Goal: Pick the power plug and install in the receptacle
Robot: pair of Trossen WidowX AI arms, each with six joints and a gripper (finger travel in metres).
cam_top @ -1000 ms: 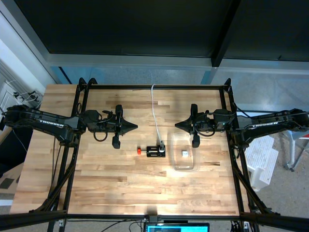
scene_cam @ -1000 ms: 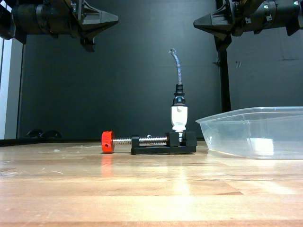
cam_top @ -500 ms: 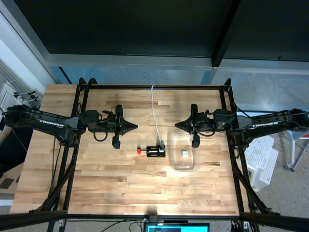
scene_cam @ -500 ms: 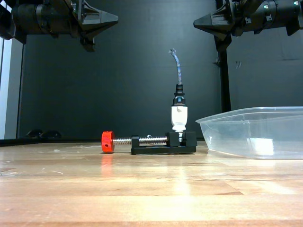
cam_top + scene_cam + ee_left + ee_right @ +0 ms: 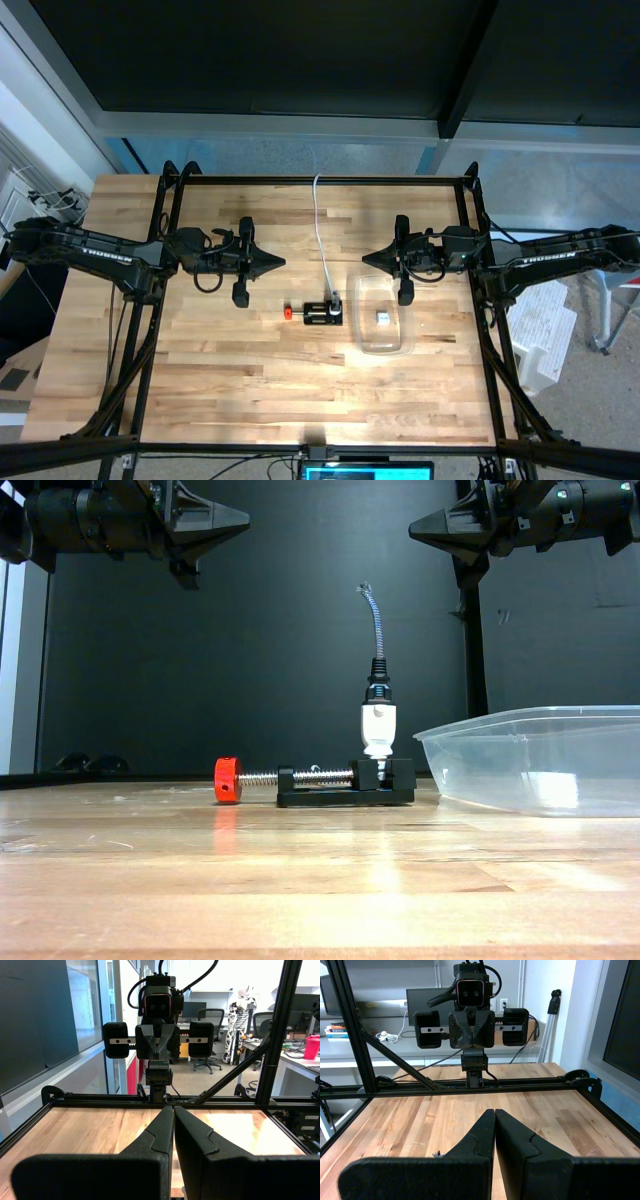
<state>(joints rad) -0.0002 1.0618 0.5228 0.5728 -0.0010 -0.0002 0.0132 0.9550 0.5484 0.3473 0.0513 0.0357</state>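
Grippers first: my left gripper (image 5: 174, 1108) hung high over the left half of the table (image 5: 250, 380), its tip pointing inward toward the middle. Its two fingers were pressed flat together with nothing between them. My right gripper (image 5: 494, 1111) hung at about the same height over the right half, tip pointing back at the left one. It was clenched the same way and held nothing. The two tips faced each other, well apart, and each wrist view showed the other arm head-on across the board.

Below and between the tips, the receptacle (image 5: 323, 313) sat on the wood. Its black body lay flat and its white part (image 5: 377, 728) stood upright at the right end. The red-orange knob (image 5: 287, 312) stuck out on a threaded rod to the left. The white cable (image 5: 320, 230) ran from the receptacle away toward the far edge of the table, and in the low view it rose straight up out of the white part. Neither gripper was near the receptacle.

Just right of the receptacle lay a clear tray (image 5: 385, 350), roughly under my right gripper. A small whitish-grey cube (image 5: 382, 317) rested inside it, toward the middle.

I could not make out the plug in any view.
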